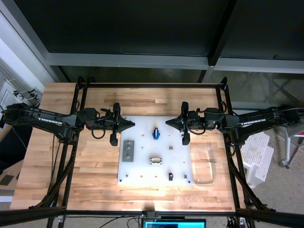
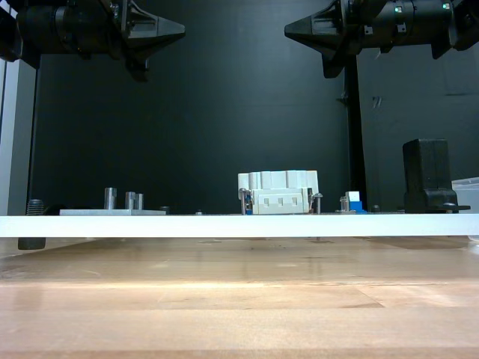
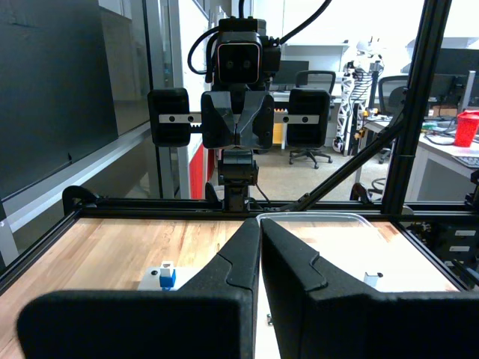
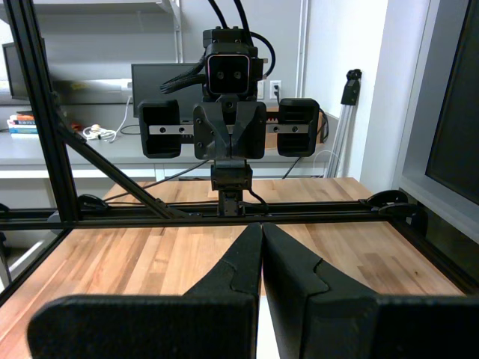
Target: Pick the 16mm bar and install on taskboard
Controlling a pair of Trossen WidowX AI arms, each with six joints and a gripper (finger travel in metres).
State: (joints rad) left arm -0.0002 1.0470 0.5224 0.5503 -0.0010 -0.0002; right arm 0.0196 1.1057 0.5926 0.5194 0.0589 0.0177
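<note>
The white taskboard [image 1: 142, 166] lies flat at the table's middle, and its near edge [image 2: 224, 224] runs across the low view. On it are a grey metal block [image 1: 128, 151], a blue knob [image 1: 156, 134], a white connector [image 1: 156, 162] and a small black connector [image 1: 170, 176]. I cannot pick out the 16mm bar in any view. My left gripper [image 1: 133, 124] hangs shut and empty above the board's far left corner. My right gripper [image 1: 167, 122] hangs shut and empty above the far right. They point at each other, well above the board [image 2: 182, 30] [image 2: 288, 31].
A clear plastic tray [image 1: 203, 164] sits on the wood just right of the board, with nothing showing in it. A black metal frame [image 1: 152, 85] borders the table. Bare wood lies left of the board and along the near edge.
</note>
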